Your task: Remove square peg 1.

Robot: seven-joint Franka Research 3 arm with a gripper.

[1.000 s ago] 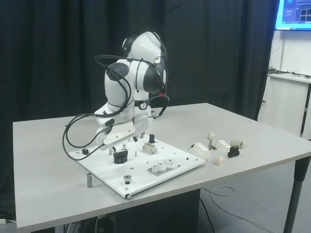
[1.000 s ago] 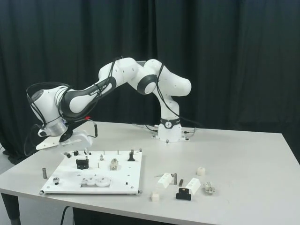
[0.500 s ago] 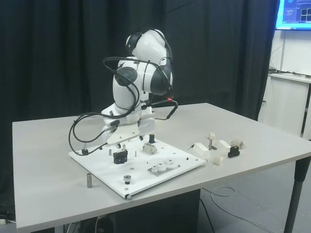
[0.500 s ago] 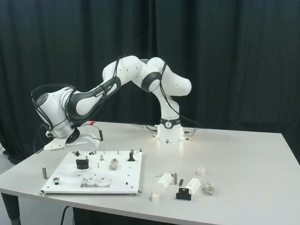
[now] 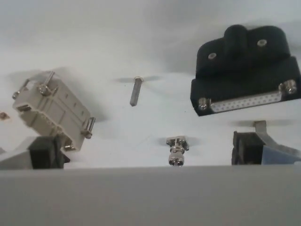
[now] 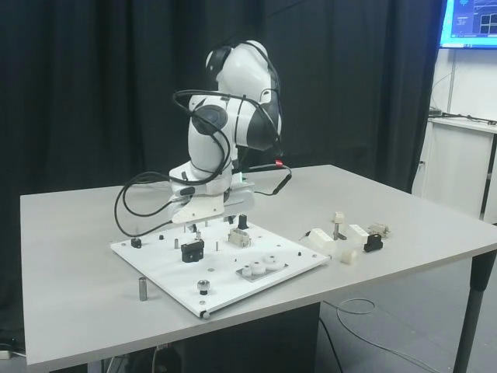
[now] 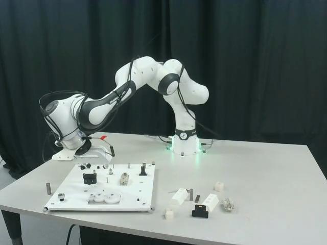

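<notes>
The white arm reaches over the white board on the grey table.

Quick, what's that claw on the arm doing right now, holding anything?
Gripper: open and holding nothing, hovering above the white board, its two fingers spread apart.

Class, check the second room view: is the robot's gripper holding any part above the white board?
No: the gripper hangs over the flat white assembly board with nothing between its fingers.

White arm, seemingly black cables
</notes>
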